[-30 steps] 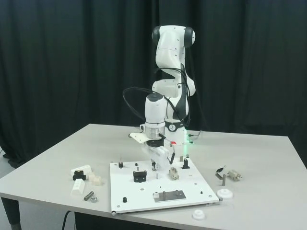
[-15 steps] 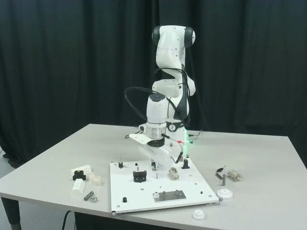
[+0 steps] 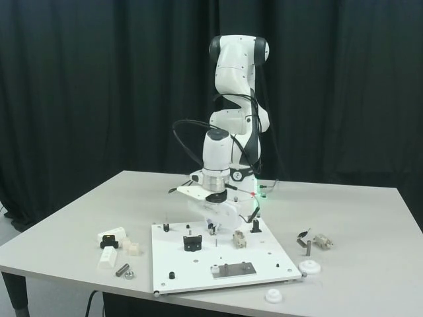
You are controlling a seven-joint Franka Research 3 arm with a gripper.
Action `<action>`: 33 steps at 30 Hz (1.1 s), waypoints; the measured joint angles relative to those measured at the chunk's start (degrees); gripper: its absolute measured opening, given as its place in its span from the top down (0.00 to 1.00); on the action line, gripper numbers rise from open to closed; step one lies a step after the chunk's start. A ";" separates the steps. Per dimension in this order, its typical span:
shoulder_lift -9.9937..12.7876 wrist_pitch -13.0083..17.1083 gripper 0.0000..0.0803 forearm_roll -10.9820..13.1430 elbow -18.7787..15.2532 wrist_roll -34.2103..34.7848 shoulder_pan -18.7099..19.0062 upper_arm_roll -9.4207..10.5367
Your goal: Remove BNC.
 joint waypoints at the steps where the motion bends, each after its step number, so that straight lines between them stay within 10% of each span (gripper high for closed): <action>1: 0.00 0.03 0.84 -0.01 -0.01 -0.72 0.00 0.00; 33: -0.63 2.12 0.84 0.02 -1.21 -26.85 -0.41 -0.01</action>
